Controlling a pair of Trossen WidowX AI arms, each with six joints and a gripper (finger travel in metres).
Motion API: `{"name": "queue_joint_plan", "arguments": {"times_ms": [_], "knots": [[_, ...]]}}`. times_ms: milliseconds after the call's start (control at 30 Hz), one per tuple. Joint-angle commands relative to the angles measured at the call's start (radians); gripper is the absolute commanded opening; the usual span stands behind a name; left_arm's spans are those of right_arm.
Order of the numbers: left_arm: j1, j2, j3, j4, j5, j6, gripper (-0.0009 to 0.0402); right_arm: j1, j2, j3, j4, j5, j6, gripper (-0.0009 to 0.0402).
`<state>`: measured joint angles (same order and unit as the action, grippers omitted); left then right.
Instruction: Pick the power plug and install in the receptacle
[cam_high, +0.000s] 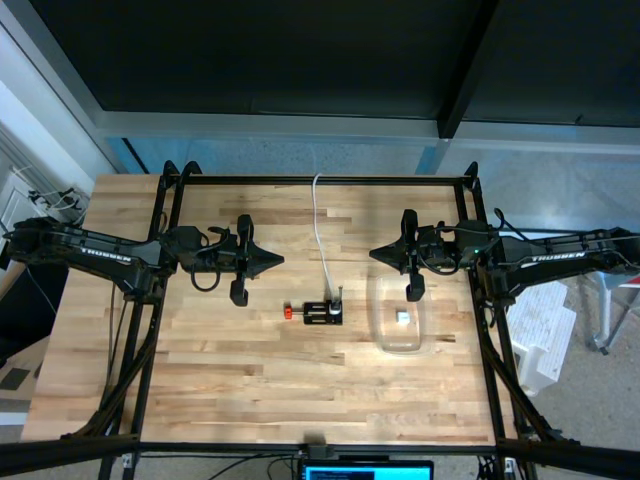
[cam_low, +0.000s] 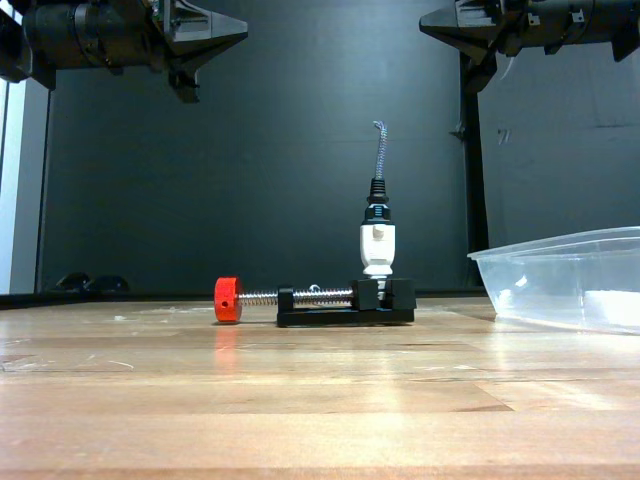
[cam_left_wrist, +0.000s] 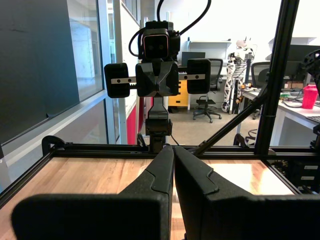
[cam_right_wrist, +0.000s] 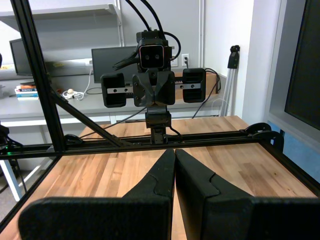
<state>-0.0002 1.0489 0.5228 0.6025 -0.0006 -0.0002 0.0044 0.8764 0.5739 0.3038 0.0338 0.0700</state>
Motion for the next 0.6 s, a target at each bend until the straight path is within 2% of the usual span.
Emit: {"name": "queue_joint_plan", "arguments": {"times_ms": [33,600], "knots": [[0.0,0.0,0.0,0.0,0.0,0.0,0.0,0.0,0.0,0.001,0.0,0.0,0.0,0.0],[0.0,0.0,0.0,0.0,0.0,0.0,0.0,0.0,0.0,0.001,-0.008,0.0,0.0,0.0]]}}
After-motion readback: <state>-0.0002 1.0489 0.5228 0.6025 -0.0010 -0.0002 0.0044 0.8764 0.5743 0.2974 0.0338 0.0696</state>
